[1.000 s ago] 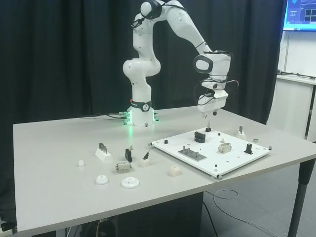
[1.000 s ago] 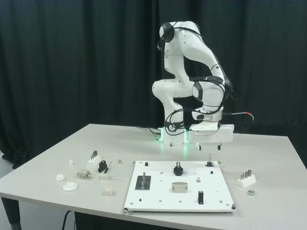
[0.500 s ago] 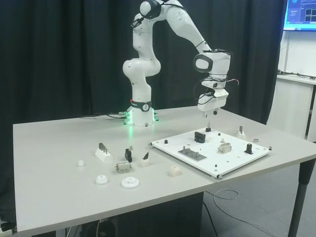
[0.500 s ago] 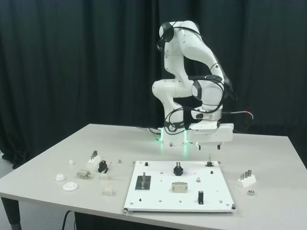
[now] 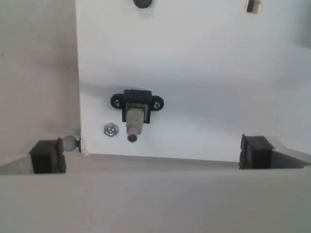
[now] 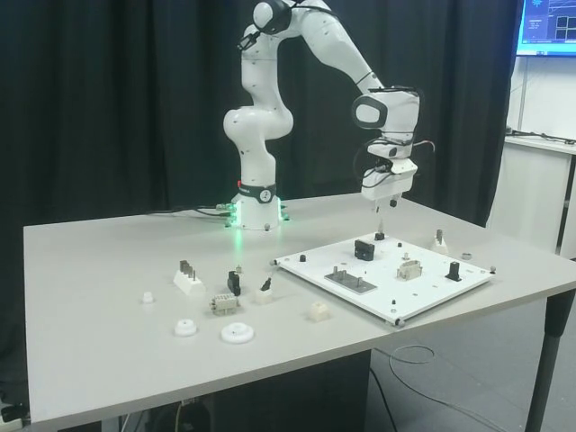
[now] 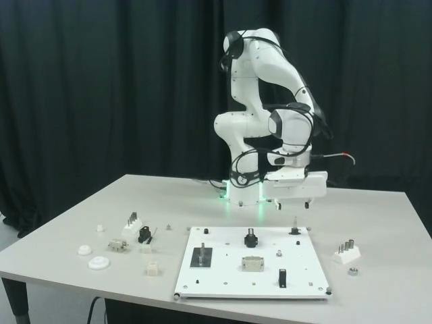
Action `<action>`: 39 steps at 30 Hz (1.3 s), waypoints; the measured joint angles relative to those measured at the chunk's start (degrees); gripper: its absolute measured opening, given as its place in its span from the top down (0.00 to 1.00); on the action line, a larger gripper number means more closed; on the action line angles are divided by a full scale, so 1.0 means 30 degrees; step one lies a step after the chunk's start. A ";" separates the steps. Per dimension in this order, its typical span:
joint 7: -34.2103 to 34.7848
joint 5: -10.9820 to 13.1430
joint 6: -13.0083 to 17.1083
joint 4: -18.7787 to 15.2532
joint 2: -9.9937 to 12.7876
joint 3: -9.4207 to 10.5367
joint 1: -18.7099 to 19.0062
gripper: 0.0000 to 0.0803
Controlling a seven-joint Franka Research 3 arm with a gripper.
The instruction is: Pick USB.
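Grey table w/ black curtain behind: 1 white board, 1 white arm. Gripper hangs above board's far edge, its 2 fingertips spread wide, holding nothing. USB stands upright in its black mount on board, directly under gripper, untouched; 1 nut just beside it.
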 joint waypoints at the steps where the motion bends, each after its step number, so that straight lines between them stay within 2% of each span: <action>1: -0.0031 0.0000 -0.0010 0.0001 -0.0023 0.0000 -0.0028 0.00; 10: -0.0351 -0.0174 -0.0077 0.0048 -0.0188 -0.0022 -0.0426 0.00; 19: -0.1229 -0.1415 -0.0043 0.0344 -0.0205 -0.0234 -0.1575 0.00; 29: -0.3775 -0.2497 0.0341 0.0729 -0.0194 -0.0511 -0.3684 0.00; 39: -0.6999 -0.2614 0.1119 0.1126 -0.0010 -0.0536 -0.6179 0.00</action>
